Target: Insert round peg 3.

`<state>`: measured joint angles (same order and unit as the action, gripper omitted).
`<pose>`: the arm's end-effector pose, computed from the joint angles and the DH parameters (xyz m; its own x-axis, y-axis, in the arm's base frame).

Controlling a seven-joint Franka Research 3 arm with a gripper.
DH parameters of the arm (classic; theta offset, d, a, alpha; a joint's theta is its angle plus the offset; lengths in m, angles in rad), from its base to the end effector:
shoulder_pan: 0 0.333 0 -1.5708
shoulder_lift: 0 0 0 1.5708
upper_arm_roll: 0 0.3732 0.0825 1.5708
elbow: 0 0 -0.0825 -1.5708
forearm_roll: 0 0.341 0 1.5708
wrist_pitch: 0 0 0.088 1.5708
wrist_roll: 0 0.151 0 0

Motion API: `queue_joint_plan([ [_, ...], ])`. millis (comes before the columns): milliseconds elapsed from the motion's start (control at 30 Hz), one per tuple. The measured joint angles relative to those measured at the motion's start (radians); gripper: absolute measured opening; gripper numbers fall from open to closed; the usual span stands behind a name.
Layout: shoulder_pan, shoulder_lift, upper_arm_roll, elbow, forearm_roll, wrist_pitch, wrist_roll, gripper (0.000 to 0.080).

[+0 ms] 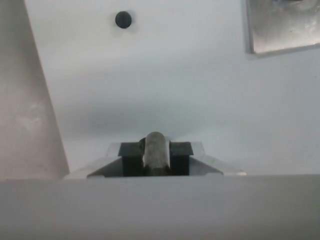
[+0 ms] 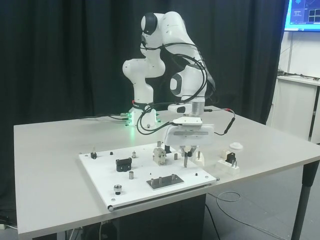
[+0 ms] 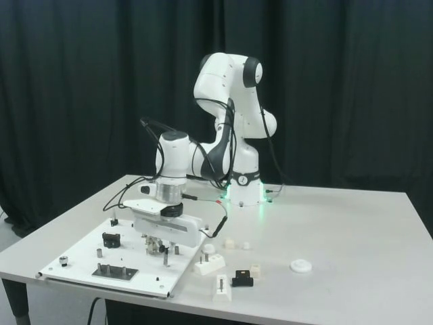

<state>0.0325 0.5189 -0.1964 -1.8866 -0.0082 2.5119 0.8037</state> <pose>0.6439 -0.0948 0.2837 0.5899 -0.7930 0.1523 -0.8013 -0.5982 -0.0105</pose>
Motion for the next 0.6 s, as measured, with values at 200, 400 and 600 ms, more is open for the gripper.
queue_joint_plan([
  [200, 0.000, 0.000, 0.000, 0.000, 0.014, -0.008, 0.003, 0.0106],
  [400, 0.000, 0.000, 0.000, 0.000, 0.022, -0.013, 0.010, 0.0106],
  [600, 0.000, 0.000, -0.001, 0.003, 0.023, -0.027, 0.022, 0.0106],
])
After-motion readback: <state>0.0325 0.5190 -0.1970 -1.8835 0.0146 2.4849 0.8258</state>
